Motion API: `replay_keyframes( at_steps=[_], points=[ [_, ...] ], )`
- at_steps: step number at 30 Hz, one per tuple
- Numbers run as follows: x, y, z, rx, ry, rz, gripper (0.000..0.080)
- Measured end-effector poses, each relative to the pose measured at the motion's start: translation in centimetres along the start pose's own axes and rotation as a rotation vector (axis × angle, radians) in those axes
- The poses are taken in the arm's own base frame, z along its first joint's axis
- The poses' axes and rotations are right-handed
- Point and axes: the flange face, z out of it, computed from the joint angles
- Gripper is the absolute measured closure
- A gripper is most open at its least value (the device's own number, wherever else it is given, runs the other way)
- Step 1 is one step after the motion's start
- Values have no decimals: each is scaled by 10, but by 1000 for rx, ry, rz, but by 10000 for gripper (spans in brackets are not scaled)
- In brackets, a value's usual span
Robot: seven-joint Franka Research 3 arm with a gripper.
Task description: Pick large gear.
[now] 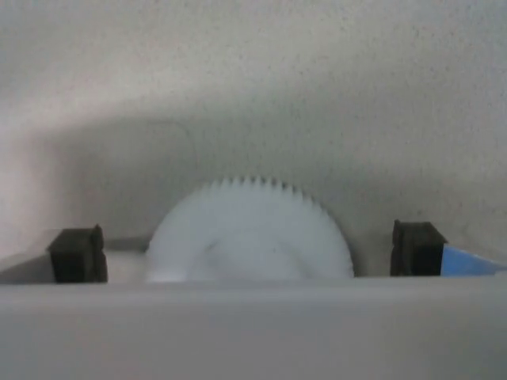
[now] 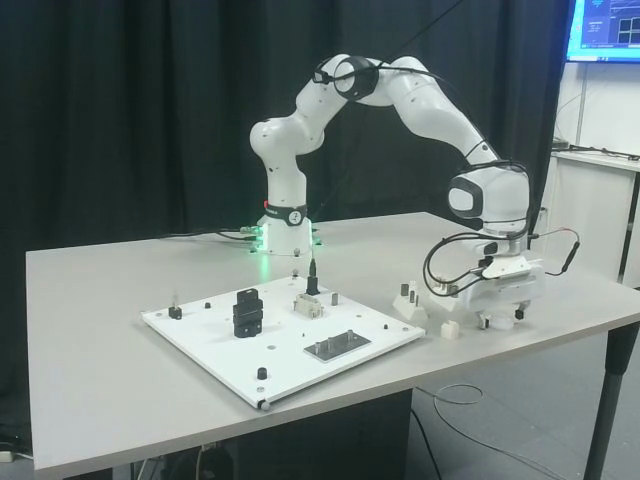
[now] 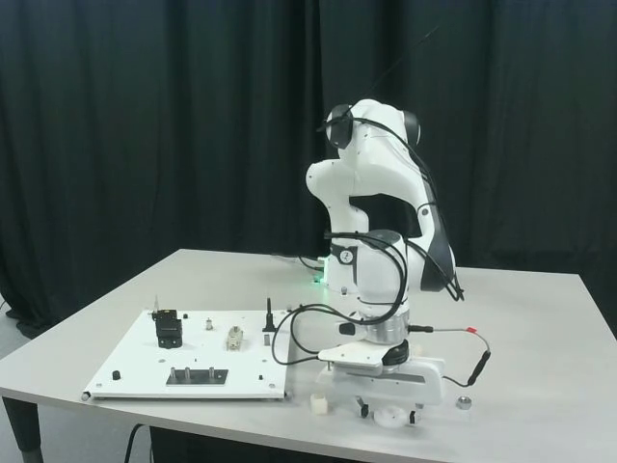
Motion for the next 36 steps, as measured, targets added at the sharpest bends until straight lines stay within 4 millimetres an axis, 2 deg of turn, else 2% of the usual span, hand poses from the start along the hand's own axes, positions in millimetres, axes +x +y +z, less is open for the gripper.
replay_keyframes(
  at_steps=[25, 26, 34, 35, 36],
  points=[
    [4, 3, 6, -34, 9, -10, 3],
    [4, 3, 6, -37, 11, -14, 116],
    [3, 2, 6, -42, 22, -29, 116],
    [3, 1, 6, -42, 22, -30, 207],
    [3, 1, 6, -41, 23, -31, 207]
  ],
)
